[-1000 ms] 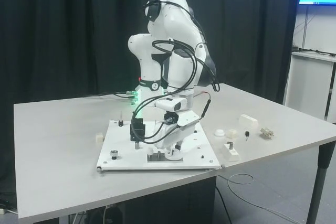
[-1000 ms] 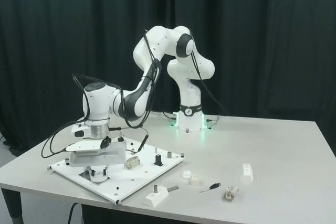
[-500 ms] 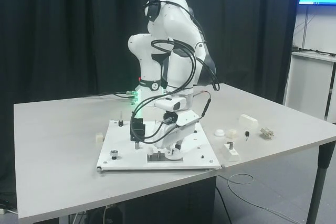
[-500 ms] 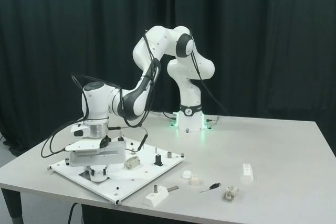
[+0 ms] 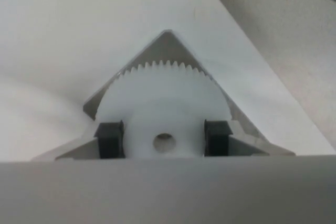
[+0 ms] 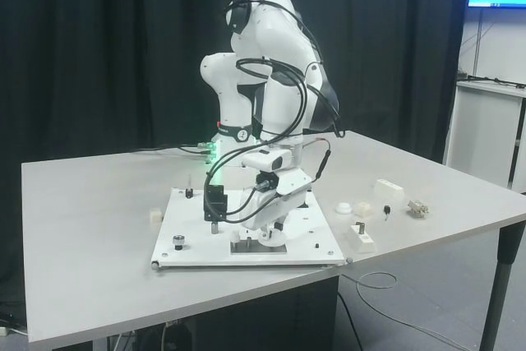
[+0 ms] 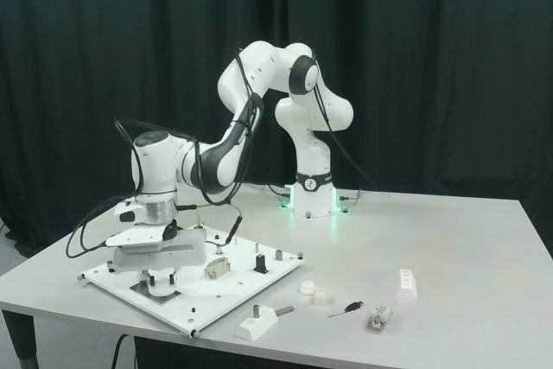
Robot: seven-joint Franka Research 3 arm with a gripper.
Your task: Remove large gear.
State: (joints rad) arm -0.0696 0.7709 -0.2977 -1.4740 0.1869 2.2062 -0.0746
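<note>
The white robot arm (image 7: 233, 140) bends down low over a white board (image 6: 246, 232) that lies on the grey table (image 6: 90, 228), close to the table's front edge. The gripper (image 5: 164, 139) is closed on the large gear (image 5: 163, 106), a white toothed wheel: its two black fingertips (image 5: 110, 139) press against the raised middle part of the wheel from both sides, and the small hole of the wheel sits between them. In the wrist view the teeth of the gear stand in front of a grey metal plate (image 5: 167, 43) with a pointed corner that is set into the board. From the second room view the gear (image 7: 161, 279) is just under the gripper (image 7: 161, 276), a little above the grey plate (image 7: 154, 289) on the board (image 7: 233, 291), but I cannot tell if it is touching the plate or is apart from it. On the board there are also a black block (image 6: 214, 201) and some small pegs. On the table beside the board lie several small white parts (image 7: 258, 323), a small black tool (image 7: 350, 308) and a white box (image 7: 406, 283). A green light (image 7: 289, 203) glows at the base of the arm
</note>
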